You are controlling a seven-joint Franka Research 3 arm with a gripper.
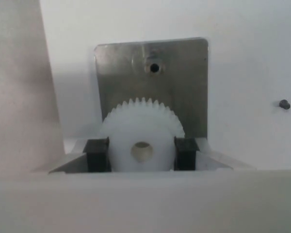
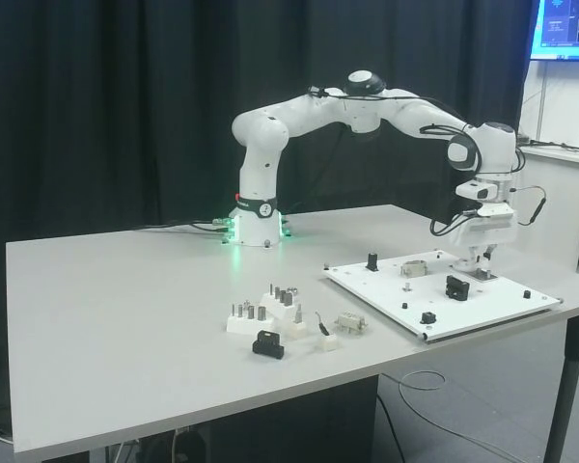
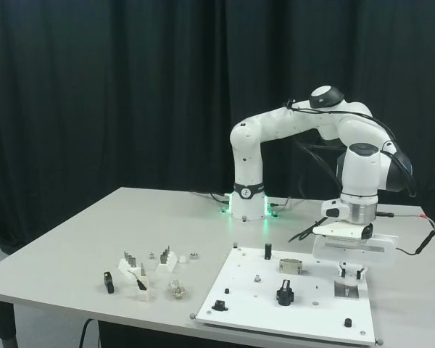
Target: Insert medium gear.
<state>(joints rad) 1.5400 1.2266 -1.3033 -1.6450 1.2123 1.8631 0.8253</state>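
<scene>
on the grey counter (image 3: pixel 72 246), toward its far right end, lies the flat white assembly board (image 3: pixel 246 308), and the white robot arm (image 2: pixel 367 106) reaches out over the board's outer edge. smaller down the scale, a rectangular grey metal plate (image 1: pixel 121 77) with a small dark hole (image 1: pixel 154 68) near its far edge sits on the board directly under the wrist. the hand (image 1: pixel 142 154) hangs just above that plate, its two black fingertips (image 1: pixel 96 154) pinching the white toothed plastic medium gear (image 1: pixel 136 124) from either side, the gear's bore facing the wrist camera.

the step in hand looks like lining up and seating the gear. to do it well, i would judge the bore must be brought squarely over its seat on the plate before any descent; whether the hole holds a peg cannot be told from here. keep the gear level, since a tilt would bind the bore. lower slowly, feel for contact, and only let the fingertips part once the gear sits flat. a small black screw-like stud (image 1: pixel 284 104) on the board stands well apart and should not interfere.
</scene>
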